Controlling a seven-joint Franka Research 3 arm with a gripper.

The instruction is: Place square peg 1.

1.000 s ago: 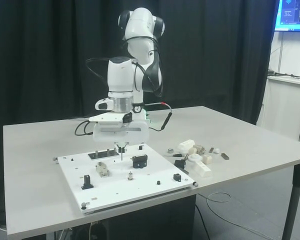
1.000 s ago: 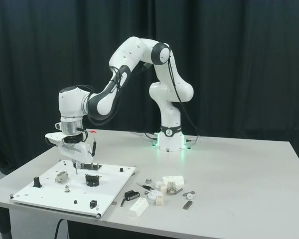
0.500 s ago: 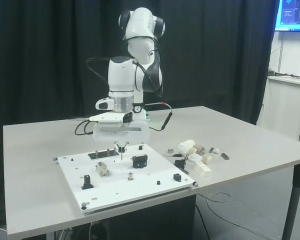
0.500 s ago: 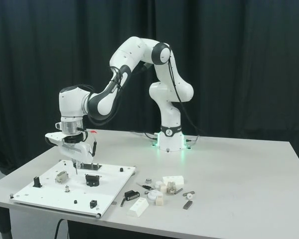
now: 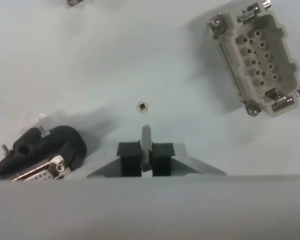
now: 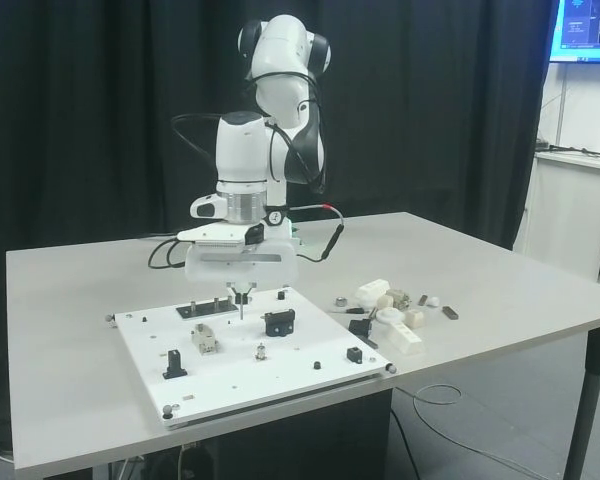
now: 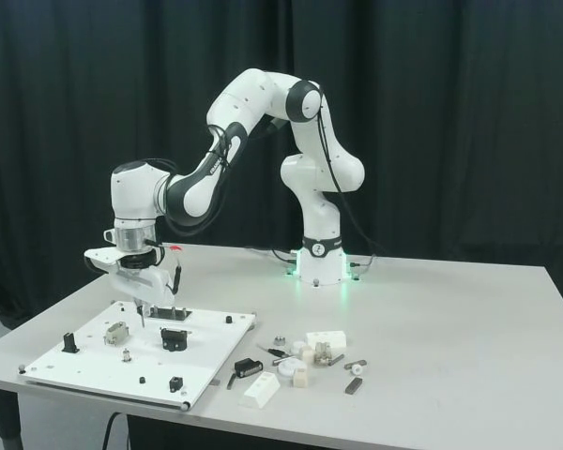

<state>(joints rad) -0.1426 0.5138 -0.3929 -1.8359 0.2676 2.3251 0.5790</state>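
**Operator:** Report the board contents, left to right, first room view.

**Technician:** The white board [image 6: 242, 352] lies on the grey table [image 6: 70, 300]. At its left stands a black post fixture [image 6: 174, 364]. Next is a multi-pin connector [image 6: 204, 339], then a small upright pin [image 6: 262, 351]. A black connector block [image 6: 279, 323] follows, and a small black cube [image 6: 354, 354] sits near the right edge. Off the board, to the right, a cluster of loose parts [image 6: 392, 310] lies on the table.

**Operator:** Gripper status?

**Technician:** The gripper [image 5: 146, 159] is clamped on square peg 1 [image 5: 145, 149]. The peg hangs upright between the black pads [image 5: 161, 159], above the board.

**Operator:** Peg position relative to the target?

**Technician:** In the wrist view, a small square hole [image 5: 142, 106] shows in the board just beyond the peg tip; the tip appears clear of it, though the height cannot be judged.

**Operator:** Obstructions?

**Technician:** The black connector block and the multi-pin connector flank the hole, each apart from it.
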